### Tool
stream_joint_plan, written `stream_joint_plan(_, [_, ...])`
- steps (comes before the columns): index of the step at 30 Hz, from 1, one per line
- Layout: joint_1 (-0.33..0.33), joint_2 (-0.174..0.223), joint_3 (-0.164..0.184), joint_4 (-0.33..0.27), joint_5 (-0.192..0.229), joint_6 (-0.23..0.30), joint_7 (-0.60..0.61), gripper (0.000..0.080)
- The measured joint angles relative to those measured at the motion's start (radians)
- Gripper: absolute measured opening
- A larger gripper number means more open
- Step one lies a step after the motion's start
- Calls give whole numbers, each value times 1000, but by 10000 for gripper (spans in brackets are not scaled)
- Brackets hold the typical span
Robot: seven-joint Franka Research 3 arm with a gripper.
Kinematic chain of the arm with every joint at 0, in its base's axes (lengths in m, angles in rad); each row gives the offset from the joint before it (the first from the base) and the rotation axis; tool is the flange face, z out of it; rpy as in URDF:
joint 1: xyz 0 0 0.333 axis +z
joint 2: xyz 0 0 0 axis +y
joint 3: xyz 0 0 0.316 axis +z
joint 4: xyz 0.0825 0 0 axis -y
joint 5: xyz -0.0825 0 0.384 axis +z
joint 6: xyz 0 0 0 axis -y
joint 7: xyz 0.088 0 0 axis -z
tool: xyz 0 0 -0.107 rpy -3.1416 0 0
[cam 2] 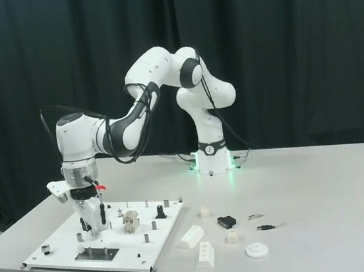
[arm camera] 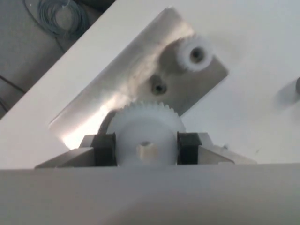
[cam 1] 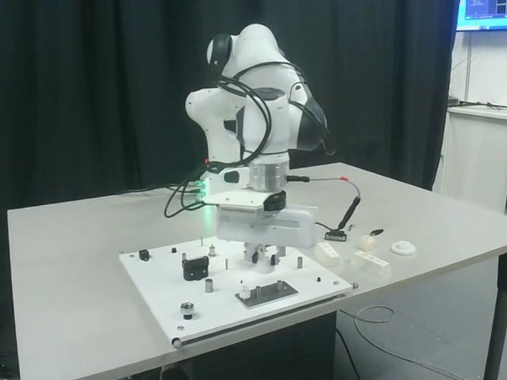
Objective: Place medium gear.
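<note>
Gripper (arm camera: 146,149) fingers clamp medium gear (arm camera: 146,132) between them, above metal plate (arm camera: 140,84).

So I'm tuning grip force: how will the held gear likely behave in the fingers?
The gear looks like solid white plastic, so probably stiff and light. The gripper clamps it by its toothed rim; the teeth may help against slipping. Being round, it could roll if dropped on edge onto the plate.
</note>
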Motion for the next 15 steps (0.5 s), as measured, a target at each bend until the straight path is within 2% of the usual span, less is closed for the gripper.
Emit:
stream_joint_plan(8, [34,-27,0,-27,0,-31,0,277])
stream_joint_plan(15, [73,-59,0,-72,0,-37,0,277])
